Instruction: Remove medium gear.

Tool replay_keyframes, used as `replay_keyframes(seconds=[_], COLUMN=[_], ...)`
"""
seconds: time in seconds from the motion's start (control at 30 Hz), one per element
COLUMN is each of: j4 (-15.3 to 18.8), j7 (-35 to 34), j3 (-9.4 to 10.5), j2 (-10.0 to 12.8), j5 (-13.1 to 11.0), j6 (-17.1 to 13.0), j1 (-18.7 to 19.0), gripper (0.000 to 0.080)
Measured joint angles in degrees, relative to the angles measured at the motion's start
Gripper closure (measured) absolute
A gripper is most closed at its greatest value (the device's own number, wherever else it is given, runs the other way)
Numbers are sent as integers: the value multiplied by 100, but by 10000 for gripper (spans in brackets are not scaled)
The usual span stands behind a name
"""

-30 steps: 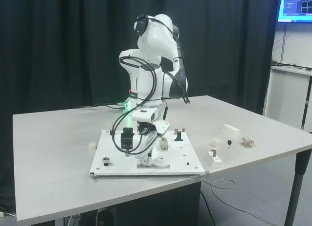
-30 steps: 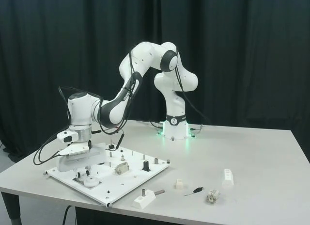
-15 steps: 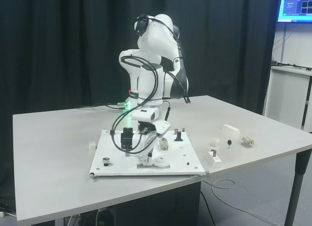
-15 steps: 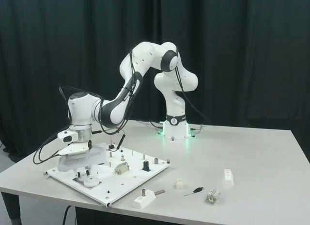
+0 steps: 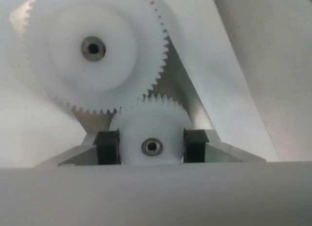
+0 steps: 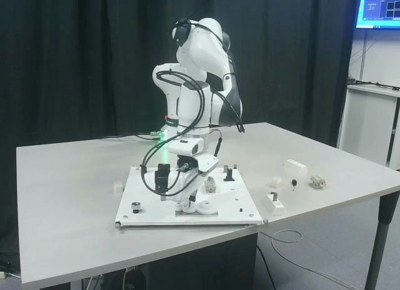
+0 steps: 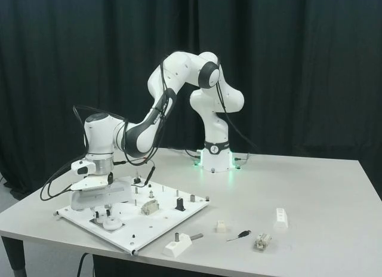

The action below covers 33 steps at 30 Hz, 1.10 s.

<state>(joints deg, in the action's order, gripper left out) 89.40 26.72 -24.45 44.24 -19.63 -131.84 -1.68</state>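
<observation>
A: Where is the medium gear (image 5: 151, 131) seen?

B: In the wrist view it is shown directly between the 2 black pads (image 5: 107, 147) of the gripper (image 5: 151, 148). Both pads are pressed against its opposite flanks, so the gripper is clamped on it. A metal pin is seen at the gear's centre.

A: Is anything touched by it?

B: Its teeth are seen right against those of the large gear (image 5: 95, 50), which sits just beside it on its own metal pin. Whether the 2 sets of teeth are actually meshed cannot be told.

A: And from the room cameras?

B: In the first room view the gripper (image 6: 187, 199) is held low over the white board (image 6: 240, 202), near the board's front edge, with the large gear (image 6: 203, 208) visible as a white disc beside it. The medium gear itself is hidden there by the fingers. In the second room view the gripper (image 7: 100, 212) is seen at the near left part of the board (image 7: 158, 229), with the white disc (image 7: 111, 224) just beside it.

A: What else is laid on the grey table (image 6: 69, 177)?

B: A few small white parts (image 6: 296, 167) are set well apart from the board, toward the table's far side from the arm (image 7: 179, 80). Green light is seen at the arm's base (image 7: 216, 160).
</observation>
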Motion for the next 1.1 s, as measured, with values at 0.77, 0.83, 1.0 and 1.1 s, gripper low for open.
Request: replay_keyframes(seconds=[0.77,0.83,1.0,1.1], j4=[-13,-13,-13,-13], j7=[-27,-32,38,47], j3=[5,4,4,4], j2=[-1,-1,-4,-8], j5=[72,72,79,79], j6=[12,13,17,23], j1=[6,7,11,10], gripper=[526,526,526,526])
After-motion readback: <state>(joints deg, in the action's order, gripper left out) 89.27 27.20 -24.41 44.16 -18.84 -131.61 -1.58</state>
